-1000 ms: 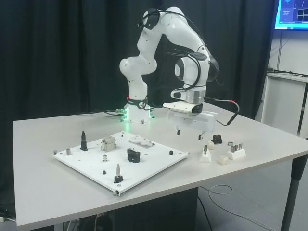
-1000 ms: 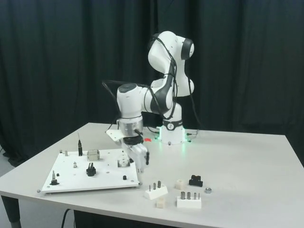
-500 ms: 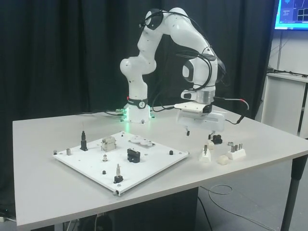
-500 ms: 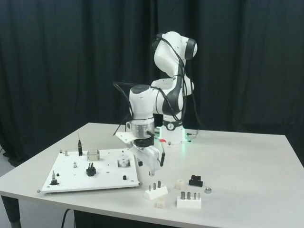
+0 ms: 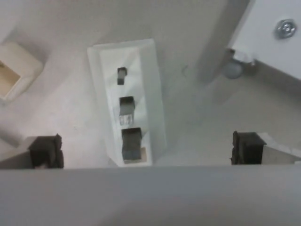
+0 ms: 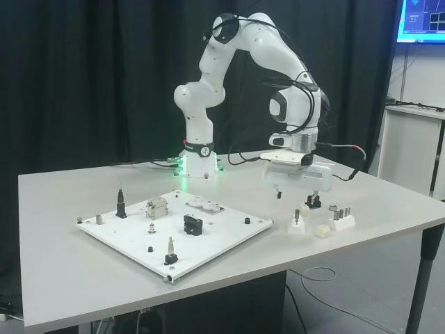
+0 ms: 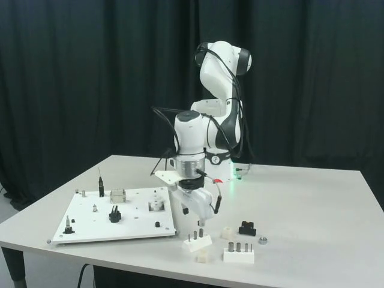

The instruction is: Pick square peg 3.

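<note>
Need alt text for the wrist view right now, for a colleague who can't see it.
A white peg holder stands on the grey table below the open gripper, holding three square pegs in a row from small to large. The two black fingertips sit on either side of it, clear of it; a white board's corner shows at one edge.

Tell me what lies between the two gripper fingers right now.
In the wrist view, the open gripper straddles the white peg holder. Its largest square peg sits between the fingers, nearer one; elsewhere only bare grey table shows.
</note>
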You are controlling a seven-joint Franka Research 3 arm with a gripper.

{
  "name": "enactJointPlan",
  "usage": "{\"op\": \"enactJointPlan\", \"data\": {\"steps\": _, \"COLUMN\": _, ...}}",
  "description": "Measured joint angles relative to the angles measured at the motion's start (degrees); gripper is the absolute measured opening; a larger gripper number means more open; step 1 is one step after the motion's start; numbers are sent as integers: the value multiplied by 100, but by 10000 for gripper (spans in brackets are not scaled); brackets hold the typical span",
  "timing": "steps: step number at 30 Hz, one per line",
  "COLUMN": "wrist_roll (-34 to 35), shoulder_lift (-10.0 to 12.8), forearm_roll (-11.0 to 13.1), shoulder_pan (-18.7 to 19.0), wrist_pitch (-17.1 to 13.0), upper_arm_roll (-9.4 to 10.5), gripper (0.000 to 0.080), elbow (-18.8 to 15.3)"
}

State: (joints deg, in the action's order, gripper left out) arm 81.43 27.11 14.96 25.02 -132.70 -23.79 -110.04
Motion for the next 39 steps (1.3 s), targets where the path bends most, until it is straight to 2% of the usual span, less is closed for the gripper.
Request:
{"op": "enactJointPlan", "data": {"steps": 11, "wrist_roll": 272, "shoulder_lift": 12, "forearm_roll": 0, "shoulder_pan": 4, "wrist_pitch": -535, "upper_arm_roll": 146, "gripper": 800, "elbow": -265}}
{"op": "enactJointPlan", "data": {"steps": 18, "wrist_roll": 467, "shoulder_lift": 48, "forearm_roll": 0, "shoulder_pan": 5, "wrist_pitch": -753, "upper_arm_roll": 185, "gripper": 800, "elbow": -360}}
{"op": "enactJointPlan", "data": {"steps": 39, "wrist_roll": 506, "shoulder_lift": 193, "forearm_roll": 5, "shoulder_pan": 3, "wrist_pitch": -842, "upper_arm_roll": 289, "gripper": 800, "elbow": -384}}
